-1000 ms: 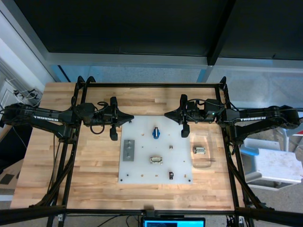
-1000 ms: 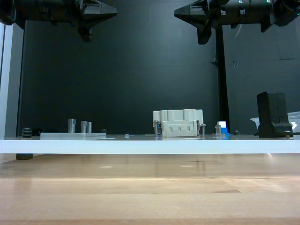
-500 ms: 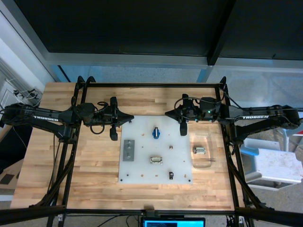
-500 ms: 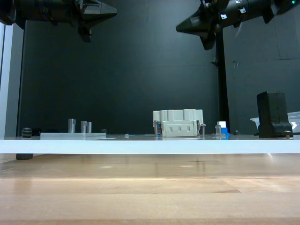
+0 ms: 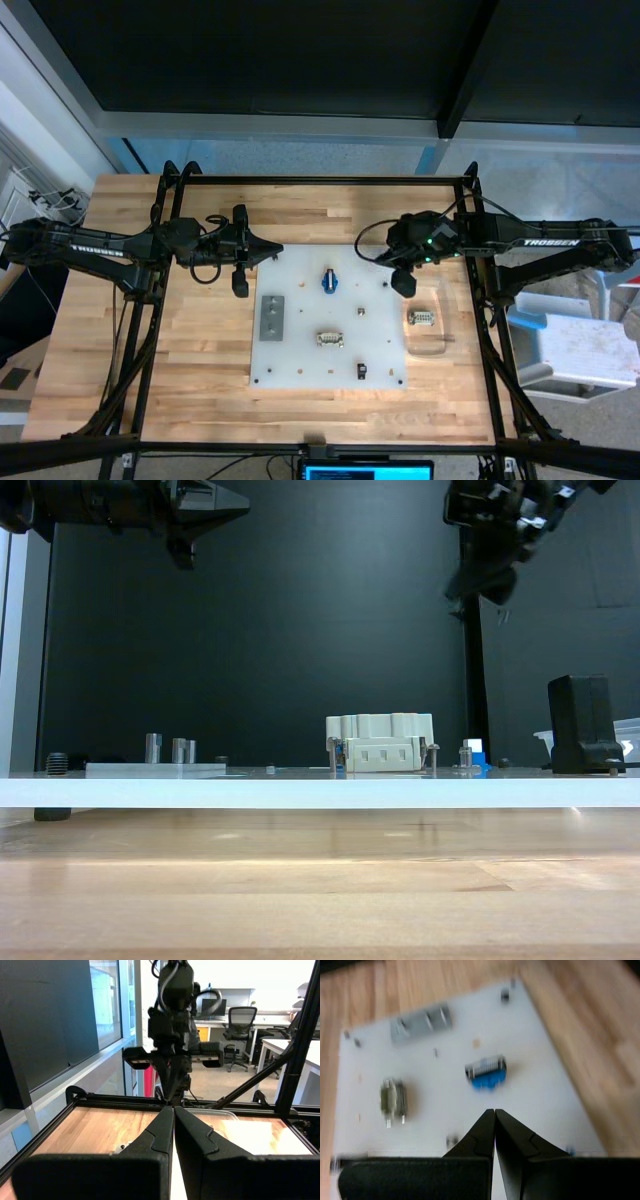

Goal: Pick the HAN10E connector and install in the HAN10E hub

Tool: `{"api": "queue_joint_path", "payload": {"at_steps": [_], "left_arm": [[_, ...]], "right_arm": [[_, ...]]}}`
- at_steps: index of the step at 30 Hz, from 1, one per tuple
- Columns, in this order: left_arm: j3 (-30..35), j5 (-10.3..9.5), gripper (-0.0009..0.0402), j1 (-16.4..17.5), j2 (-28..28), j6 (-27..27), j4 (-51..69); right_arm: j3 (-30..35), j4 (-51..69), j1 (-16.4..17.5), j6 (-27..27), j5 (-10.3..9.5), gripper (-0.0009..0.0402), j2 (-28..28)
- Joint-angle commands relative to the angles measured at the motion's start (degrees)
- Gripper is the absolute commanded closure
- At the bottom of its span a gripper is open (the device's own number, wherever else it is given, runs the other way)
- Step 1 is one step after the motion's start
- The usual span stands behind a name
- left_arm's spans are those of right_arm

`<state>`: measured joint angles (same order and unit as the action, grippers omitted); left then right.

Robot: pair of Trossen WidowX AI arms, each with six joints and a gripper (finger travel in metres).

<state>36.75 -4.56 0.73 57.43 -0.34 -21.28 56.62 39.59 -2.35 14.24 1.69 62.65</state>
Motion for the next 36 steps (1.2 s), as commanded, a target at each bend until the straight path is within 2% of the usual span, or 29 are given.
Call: {"api": "queue_joint_path", "payload": {"at_steps": [1,4,8,11,14,21,29,31,34,36], "left_arm": [[0.0,0.02,0.0393,0.0,0.0,0.0,0.0],[0.0,0.00,0.0393,0.0,0.0,0.0,0.0],[0.0,0.00,0.0393,0.0,0.0,0.0,0.0],[0.0,0.02,0.0393,0.0,0.0,0.0,0.0],[0.0,0.00,0.0393,0.0,0.0,0.0,0.0],[0.0,0.02,0.0393,0.0,0.0,0.0,0.0],[0.0,0.00,0.0393,0.0,0.0,0.0,0.0],[0.0,0.02,0.0393,0.0,0.0,0.0,0.0],[0.0,0.00,0.0393,0.0,0.0,0.0,0.0],[0.0,0.00,0.0393,0.0,0.0,0.0,0.0]], "right_arm": [[0.6,6.3,0.6,2.1,-1.42,0.0393,0.0],[1.2,12.2,0.8,3.4,-3.23,0.0393,0.0],[2.1,19.6,1.3,3.5,-3.80,0.0393,0.0],[2.4,24.5,1.3,3.5,-6.45,0.0393,0.0],[2.6,29.0,1.7,3.5,-7.54,0.0393,0.0],[2.6,37.9,2.1,2.6,-7.45,0.0393,0.0],[2.4,40.7,6.6,3.1,-7.06,0.0390,0.0],[2.1,40.7,7.5,3.3,-6.60,0.0378,0.0],[1.4,40.7,8.7,3.6,-4.09,0.0347,0.0],[0.7,40.4,9.1,4.0,-4.04,0.0324,0.0]]}}
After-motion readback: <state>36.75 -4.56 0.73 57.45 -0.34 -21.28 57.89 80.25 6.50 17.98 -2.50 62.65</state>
